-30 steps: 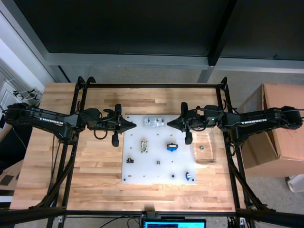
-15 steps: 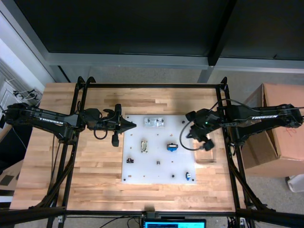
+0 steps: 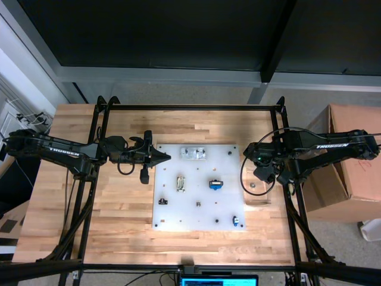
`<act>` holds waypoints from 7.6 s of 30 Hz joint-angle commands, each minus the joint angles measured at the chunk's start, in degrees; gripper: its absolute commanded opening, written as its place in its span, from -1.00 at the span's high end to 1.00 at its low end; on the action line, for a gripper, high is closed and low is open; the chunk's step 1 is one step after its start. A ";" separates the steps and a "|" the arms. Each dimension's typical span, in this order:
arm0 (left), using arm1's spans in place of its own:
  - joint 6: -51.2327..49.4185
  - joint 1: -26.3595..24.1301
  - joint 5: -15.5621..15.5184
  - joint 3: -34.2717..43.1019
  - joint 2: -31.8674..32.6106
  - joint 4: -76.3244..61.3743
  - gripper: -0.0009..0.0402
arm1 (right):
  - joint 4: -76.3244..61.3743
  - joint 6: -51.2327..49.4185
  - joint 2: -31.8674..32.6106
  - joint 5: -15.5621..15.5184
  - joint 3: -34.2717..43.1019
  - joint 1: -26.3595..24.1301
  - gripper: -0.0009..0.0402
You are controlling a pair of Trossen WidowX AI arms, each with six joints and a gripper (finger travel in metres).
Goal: Pick the M12 nut and place it on its threads and fasten
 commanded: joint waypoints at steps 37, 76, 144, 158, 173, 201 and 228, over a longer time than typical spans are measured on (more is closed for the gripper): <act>0.02 0.00 0.02 0.00 0.02 0.02 0.96 | 18.95 -0.20 14.40 1.36 -15.39 10.32 0.19; 0.02 0.00 0.02 0.00 0.02 0.00 0.96 | 25.90 -0.22 18.14 1.18 -18.88 10.78 0.34; 0.02 0.02 0.02 0.00 0.02 0.00 0.96 | 12.15 -18.25 38.86 4.44 21.49 23.15 0.86; 0.02 0.00 0.02 0.00 0.02 0.00 0.96 | 12.20 -7.10 50.25 0.04 33.59 24.06 0.86; 0.02 0.00 0.02 0.00 0.02 0.02 0.96 | 13.62 -4.55 52.89 -0.11 34.47 24.72 0.86; 0.02 0.00 0.02 0.00 0.02 -0.02 0.96 | 12.63 -1.86 56.72 0.83 36.63 26.73 0.86; 0.02 0.00 0.02 0.00 0.02 0.00 0.96 | 16.02 -2.16 56.72 0.81 33.75 26.14 0.86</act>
